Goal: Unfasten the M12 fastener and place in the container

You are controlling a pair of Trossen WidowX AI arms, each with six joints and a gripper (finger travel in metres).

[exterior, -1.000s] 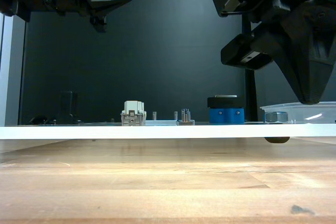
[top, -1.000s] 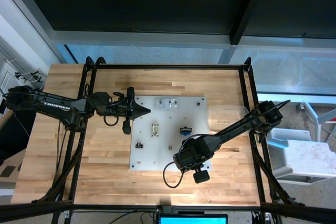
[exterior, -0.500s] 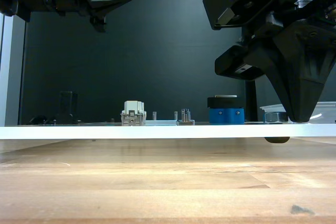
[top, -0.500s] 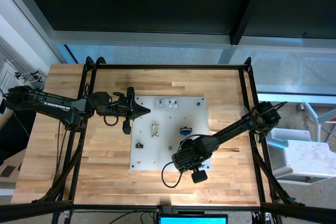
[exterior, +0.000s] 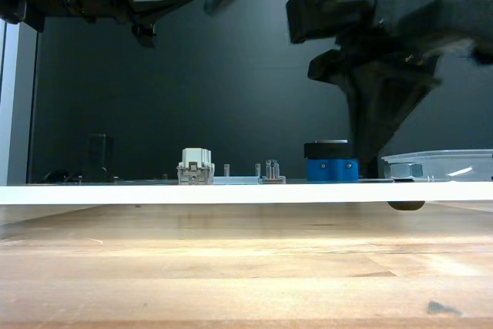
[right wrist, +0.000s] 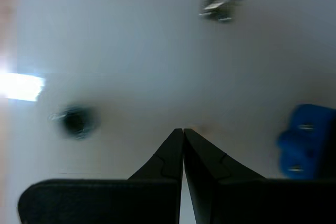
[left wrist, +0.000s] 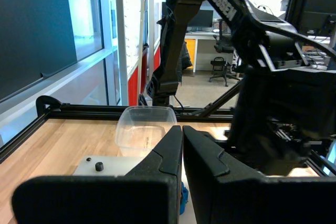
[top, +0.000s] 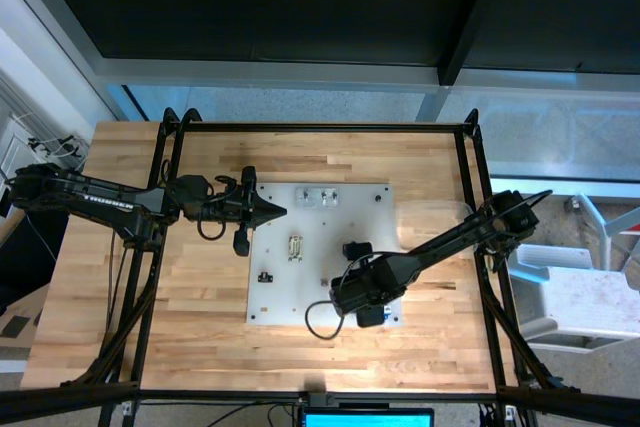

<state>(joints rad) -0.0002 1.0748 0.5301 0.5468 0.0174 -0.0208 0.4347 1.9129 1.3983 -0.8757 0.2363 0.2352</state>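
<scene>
Nut [exterior: 404, 170] sat on its stud by board's [top: 290, 297] near R edge, R claw [right wrist: 183, 129] pinched shut & empty near it, clear tub [top: 432, 219] farther back, L claw [left wrist: 182, 127] also closed, empty, above board's far L edge.

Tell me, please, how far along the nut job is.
Done: nothing yet; the nut sits on its stud and the container is empty. In hand: the right gripper points down beside the nut, fingers shut on nothing; the left gripper is parked over the board's left edge. Left: unscrewing and dropping it in.
</scene>
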